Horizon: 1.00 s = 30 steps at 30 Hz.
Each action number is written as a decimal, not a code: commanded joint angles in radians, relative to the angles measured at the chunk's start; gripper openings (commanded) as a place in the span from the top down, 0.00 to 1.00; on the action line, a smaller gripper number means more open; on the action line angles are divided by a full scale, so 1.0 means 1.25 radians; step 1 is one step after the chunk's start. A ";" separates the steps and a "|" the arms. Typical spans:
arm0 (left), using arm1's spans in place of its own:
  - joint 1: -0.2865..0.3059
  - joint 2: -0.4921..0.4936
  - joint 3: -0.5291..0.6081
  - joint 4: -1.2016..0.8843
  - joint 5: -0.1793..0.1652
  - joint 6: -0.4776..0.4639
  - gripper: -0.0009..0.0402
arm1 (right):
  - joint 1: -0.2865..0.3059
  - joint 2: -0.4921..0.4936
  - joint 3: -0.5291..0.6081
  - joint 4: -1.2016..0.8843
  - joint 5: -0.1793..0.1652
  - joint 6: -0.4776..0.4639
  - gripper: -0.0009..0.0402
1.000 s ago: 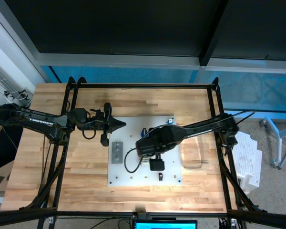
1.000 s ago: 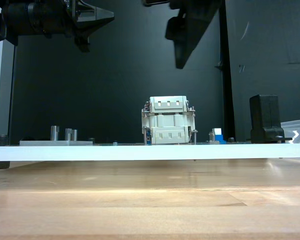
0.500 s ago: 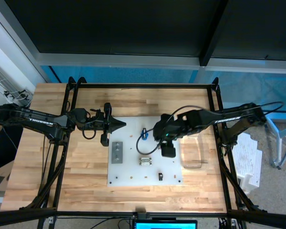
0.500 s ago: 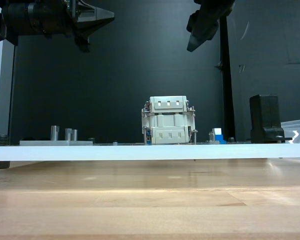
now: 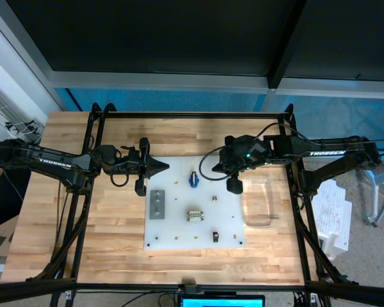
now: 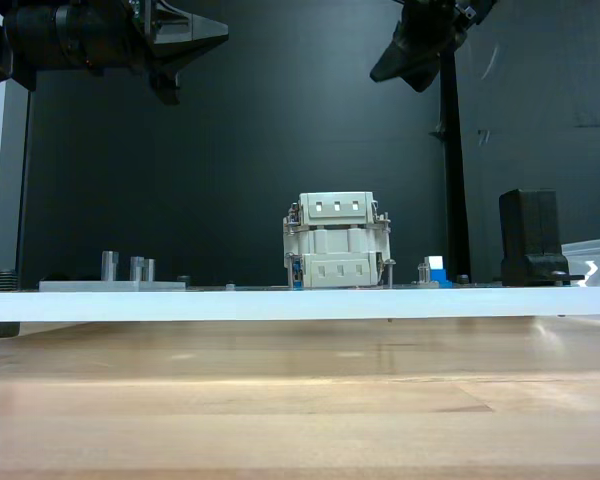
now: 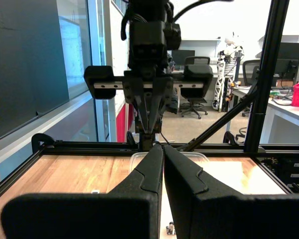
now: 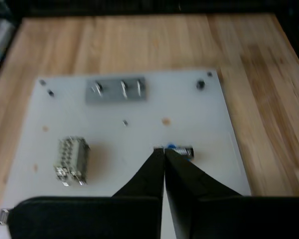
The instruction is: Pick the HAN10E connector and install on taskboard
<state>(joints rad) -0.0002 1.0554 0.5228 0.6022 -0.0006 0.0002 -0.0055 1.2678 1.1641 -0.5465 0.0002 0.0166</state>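
The HAN10E connector [image 5: 194,216] [image 6: 335,243] [image 8: 71,160] stands on the white taskboard [image 5: 179,230] [image 8: 209,129] near its middle, with nothing holding it. My right gripper [image 5: 233,185] [image 6: 378,74] [image 8: 163,149] hangs high over the board's far right part, well above and away from the connector. Its fingers are shut with nothing between them. My left gripper [image 5: 161,166] [image 6: 220,36] [image 7: 162,147] hovers over the board's far left corner, shut and empty, pointing toward the right arm.
On the taskboard are a grey block with pins [image 5: 157,203] [image 8: 116,90], a blue part [image 5: 194,178] [image 8: 179,151] and a black fitting [image 5: 216,237] [image 6: 530,238]. A clear plastic tray [image 5: 259,204] lies just right of the board. Black frame bars [image 5: 294,160] ring the table.
My right arm has lifted off the connector and drawn back toward the far right. The connector stays on the board. The left arm has not moved.
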 commanded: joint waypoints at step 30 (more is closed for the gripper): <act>0.000 0.000 0.000 0.000 0.000 0.000 0.98 | -0.009 -0.095 -0.366 0.793 -0.009 0.060 0.98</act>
<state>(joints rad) -0.0002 1.0554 0.5224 0.6022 -0.0006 0.0002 -0.0174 1.1492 0.7158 0.4320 -0.0154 0.0814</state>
